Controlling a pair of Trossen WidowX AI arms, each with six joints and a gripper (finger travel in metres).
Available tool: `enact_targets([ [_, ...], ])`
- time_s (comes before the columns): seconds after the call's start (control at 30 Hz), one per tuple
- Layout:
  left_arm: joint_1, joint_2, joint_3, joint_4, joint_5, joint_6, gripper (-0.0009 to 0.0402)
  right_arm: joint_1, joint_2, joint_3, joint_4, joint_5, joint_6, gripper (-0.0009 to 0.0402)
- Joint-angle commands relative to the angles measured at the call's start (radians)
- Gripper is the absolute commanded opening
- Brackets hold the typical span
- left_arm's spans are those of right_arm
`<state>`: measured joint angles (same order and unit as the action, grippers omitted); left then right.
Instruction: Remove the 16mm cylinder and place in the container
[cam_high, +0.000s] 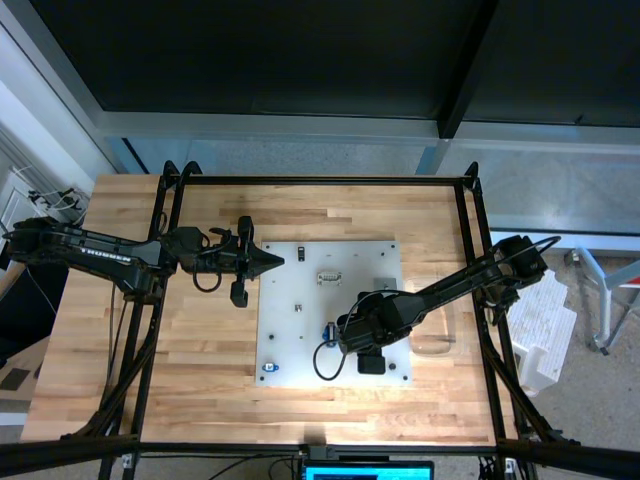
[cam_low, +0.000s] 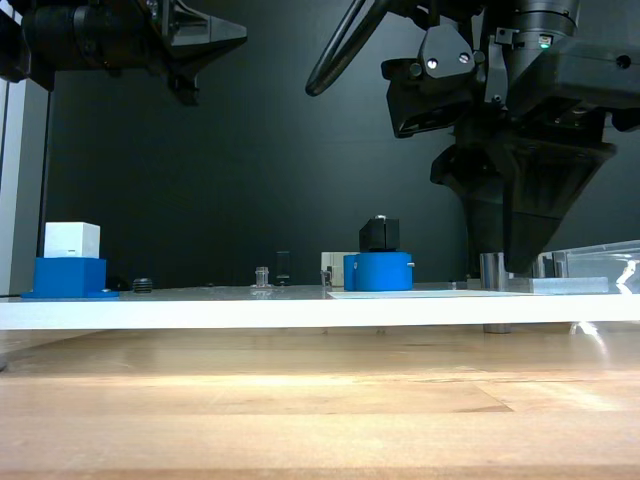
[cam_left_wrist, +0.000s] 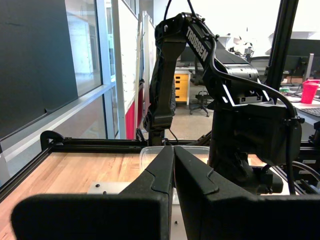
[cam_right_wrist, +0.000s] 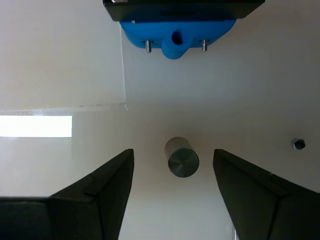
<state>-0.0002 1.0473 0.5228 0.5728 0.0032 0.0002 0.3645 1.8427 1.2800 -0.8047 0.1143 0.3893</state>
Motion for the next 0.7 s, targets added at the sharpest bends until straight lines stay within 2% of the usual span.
enact_targets([
  [0.03, 0.0, 0.0, 0.0, 0.0, 0.0, 0.0, 0.0, 0.0, -0.001, -0.007, 0.004, 0.0, 0.0, 0.0182],
  [0.7, 0.0, 0.0, 0.0, 0.0, 0.0, 0.0, 0.0, 0.0, -0.001, -0.03, 0.041, 0.0, -0.004, 0.0031],
])
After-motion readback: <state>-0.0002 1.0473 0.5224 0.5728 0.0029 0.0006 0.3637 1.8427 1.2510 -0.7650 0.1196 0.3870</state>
